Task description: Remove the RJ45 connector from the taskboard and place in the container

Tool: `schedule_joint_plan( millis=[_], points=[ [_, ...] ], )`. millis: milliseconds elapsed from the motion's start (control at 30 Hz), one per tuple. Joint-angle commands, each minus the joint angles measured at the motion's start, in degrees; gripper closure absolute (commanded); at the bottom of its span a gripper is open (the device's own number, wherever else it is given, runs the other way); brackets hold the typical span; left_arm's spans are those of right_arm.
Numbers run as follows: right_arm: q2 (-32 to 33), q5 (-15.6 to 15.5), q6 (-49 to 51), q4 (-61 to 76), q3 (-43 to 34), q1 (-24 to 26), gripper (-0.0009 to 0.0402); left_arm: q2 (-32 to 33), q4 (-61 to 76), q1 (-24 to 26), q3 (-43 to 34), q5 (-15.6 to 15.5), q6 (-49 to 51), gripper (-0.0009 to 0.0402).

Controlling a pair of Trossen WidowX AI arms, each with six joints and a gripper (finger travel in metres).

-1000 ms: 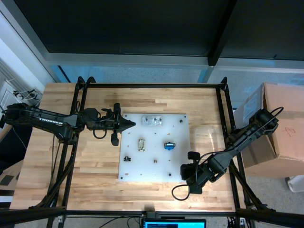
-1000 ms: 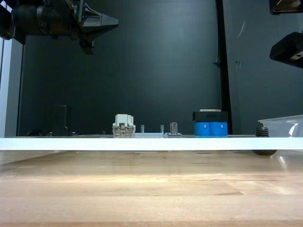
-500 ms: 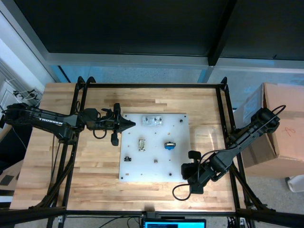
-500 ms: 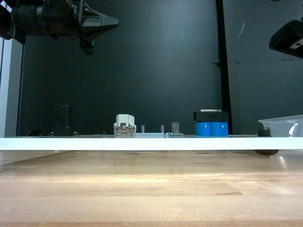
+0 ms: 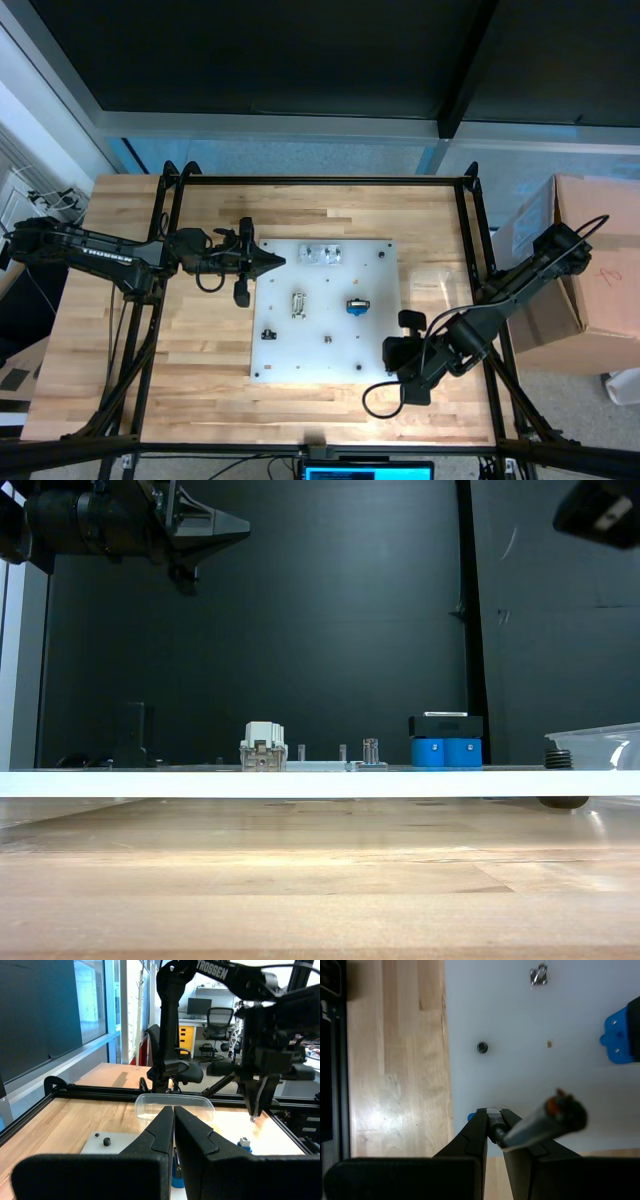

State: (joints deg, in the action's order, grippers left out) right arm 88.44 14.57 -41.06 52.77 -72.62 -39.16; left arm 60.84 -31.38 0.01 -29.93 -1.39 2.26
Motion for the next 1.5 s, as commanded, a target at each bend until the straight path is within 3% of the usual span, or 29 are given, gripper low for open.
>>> schedule_joint_plan(
  millis=[33,567,1133,1500],
  points=[
    [0.00,0.04,0.09,1.20,-3.26,0.85,0.0393,0.02,-0.02,-0.02,-0.02,0.02,-0.02,0.0393],
    [0.00,0.00,2.56,1.60,-5.46,5.31,0.0390,0.02,-0.02,-0.02,-0.02,0.02,-0.02,0.0393],
    [-5.29,0.00,5.53,3.37,-0.55,12.63,0.0318,0.02,-0.02,-0.02,-0.02,0.02,-0.02,0.0393],
    [-14.34,-0.04,5.55,3.82,8.13,16.24,0.0199,0.02,-0.02,0.00,-0.02,0.02,-0.02,0.0393]
  ],
)
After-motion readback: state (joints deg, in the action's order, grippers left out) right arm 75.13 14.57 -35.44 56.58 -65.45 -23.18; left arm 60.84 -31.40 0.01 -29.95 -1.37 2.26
